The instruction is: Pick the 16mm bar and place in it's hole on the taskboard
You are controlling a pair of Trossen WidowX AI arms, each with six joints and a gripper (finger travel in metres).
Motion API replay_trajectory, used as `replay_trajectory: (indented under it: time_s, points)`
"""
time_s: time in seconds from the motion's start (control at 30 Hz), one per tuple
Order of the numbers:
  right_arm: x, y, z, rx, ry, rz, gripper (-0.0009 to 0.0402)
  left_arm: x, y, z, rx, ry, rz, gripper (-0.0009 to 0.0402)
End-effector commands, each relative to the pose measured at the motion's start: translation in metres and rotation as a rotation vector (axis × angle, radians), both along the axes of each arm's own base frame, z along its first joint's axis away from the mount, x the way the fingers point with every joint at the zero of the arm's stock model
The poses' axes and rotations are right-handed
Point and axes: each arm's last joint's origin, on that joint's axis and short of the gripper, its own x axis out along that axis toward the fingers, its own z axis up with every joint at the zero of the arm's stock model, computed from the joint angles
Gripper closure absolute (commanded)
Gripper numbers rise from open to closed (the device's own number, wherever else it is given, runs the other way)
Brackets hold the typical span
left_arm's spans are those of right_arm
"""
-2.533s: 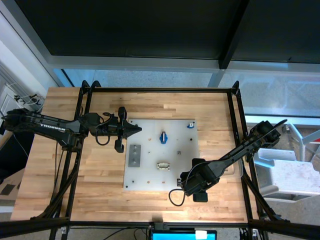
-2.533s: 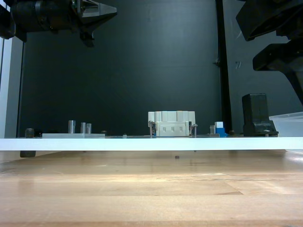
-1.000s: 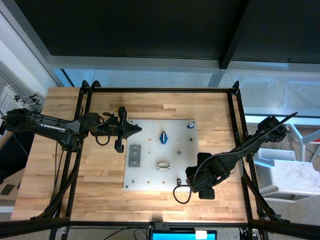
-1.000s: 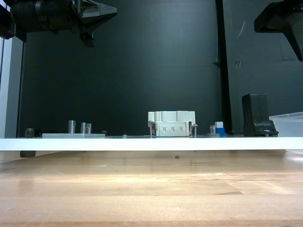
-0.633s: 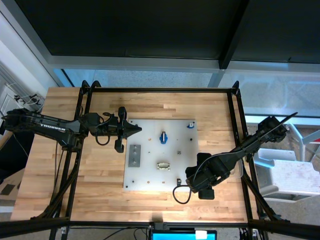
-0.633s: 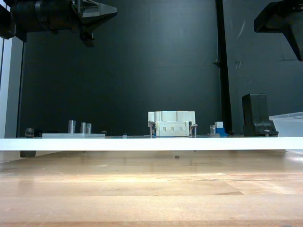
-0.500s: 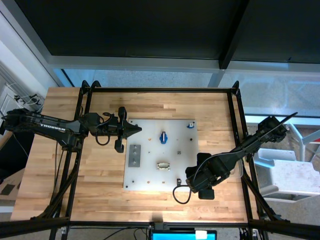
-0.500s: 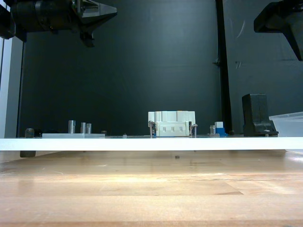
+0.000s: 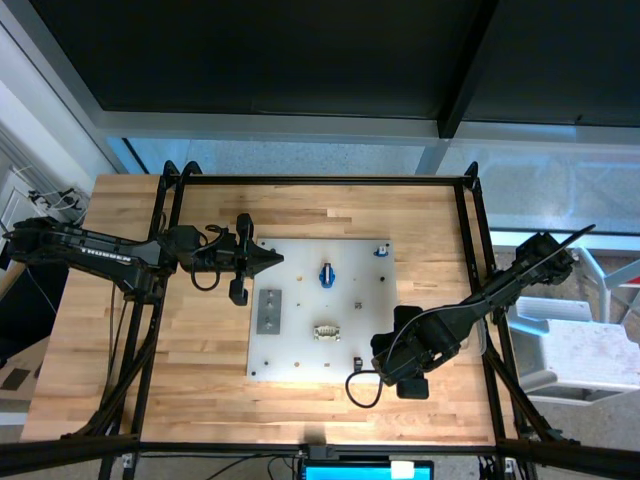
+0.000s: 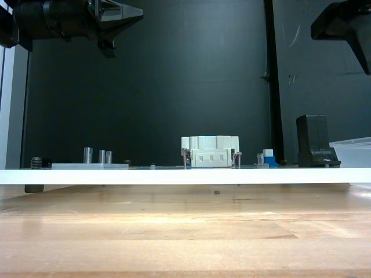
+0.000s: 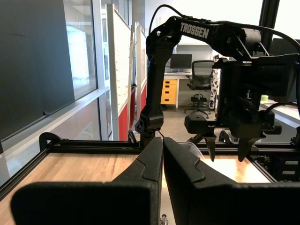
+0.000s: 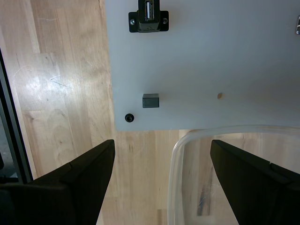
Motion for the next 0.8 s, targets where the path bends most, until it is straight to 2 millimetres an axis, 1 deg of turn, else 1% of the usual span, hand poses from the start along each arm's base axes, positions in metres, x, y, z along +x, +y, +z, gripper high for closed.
replay_trajectory:
  time_s: [0.03,0.33,0.57,0.8]
  points:
    - [0.0002,0.0003,-0.0002,0.0,-0.001,0.002,0.0107,0.0,0.0,0.0,0.0,0.0,0.0,0.0393]
    - [0.0012,0.0009,-0.0001,0.007,-0.012,0.002,0.0107,0.0,0.0001,0.0,0.0,0.0,0.0,0.0393]
    - [0.0055,0.0037,0.0007,0.038,-0.056,0.001,0.0107,0.0,0.0001,0.0,0.0,0.0,0.0,0.0393]
    - [0.0054,0.004,0.0008,0.045,-0.052,0.002,0.0107,0.0,0.0,0.0,0.0,0.0,0.0,0.0393]
